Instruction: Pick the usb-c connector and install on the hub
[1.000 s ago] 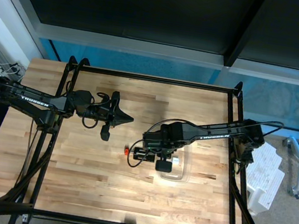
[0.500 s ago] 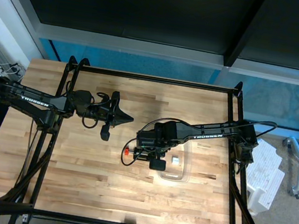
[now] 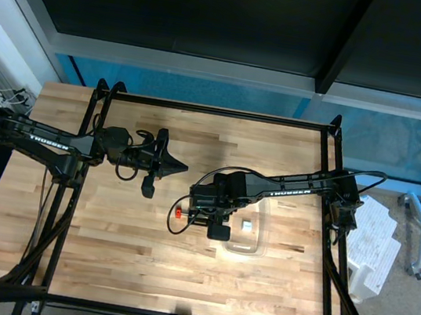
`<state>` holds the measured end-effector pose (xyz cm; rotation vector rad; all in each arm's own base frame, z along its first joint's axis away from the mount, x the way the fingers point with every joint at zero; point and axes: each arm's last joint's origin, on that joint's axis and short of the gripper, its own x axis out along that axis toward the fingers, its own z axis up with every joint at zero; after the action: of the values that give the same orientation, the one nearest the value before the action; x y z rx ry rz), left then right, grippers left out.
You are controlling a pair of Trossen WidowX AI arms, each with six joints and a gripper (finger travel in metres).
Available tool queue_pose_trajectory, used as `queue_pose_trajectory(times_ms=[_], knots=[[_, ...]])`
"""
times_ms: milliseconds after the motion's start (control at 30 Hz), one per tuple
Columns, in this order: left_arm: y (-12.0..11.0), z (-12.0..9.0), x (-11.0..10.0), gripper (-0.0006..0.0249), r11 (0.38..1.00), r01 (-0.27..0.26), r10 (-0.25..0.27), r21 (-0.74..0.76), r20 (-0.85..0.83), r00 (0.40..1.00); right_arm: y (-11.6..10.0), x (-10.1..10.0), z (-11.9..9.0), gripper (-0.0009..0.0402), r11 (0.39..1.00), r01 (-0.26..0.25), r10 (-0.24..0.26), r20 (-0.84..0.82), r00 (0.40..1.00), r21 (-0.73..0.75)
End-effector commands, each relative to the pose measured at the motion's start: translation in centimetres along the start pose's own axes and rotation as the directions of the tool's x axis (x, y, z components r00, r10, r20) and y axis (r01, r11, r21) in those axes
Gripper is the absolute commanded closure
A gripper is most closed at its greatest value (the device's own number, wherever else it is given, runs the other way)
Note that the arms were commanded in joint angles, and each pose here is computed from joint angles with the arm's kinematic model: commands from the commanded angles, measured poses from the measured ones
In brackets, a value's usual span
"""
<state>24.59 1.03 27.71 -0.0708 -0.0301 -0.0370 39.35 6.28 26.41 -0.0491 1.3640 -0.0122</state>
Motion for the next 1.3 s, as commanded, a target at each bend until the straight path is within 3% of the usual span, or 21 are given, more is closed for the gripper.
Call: queue_pose_trajectory(times_ms=[33,1300], knots=[[0.00,-0.01,0.01,0.0243,1.000,0.000,0.000,0.000,0.000,1.000,-0.04,-0.04,-0.06,0.0393,1.000,0.016,-0.016,-0.003,1.000,-0.001],[0.01,-0.01,0.01,0.0243,1.000,0.000,0.000,0.000,0.000,1.000,0.04,0.94,-0.29,0.0393,1.000,0.009,-0.009,-0.010,1.000,0.004]])
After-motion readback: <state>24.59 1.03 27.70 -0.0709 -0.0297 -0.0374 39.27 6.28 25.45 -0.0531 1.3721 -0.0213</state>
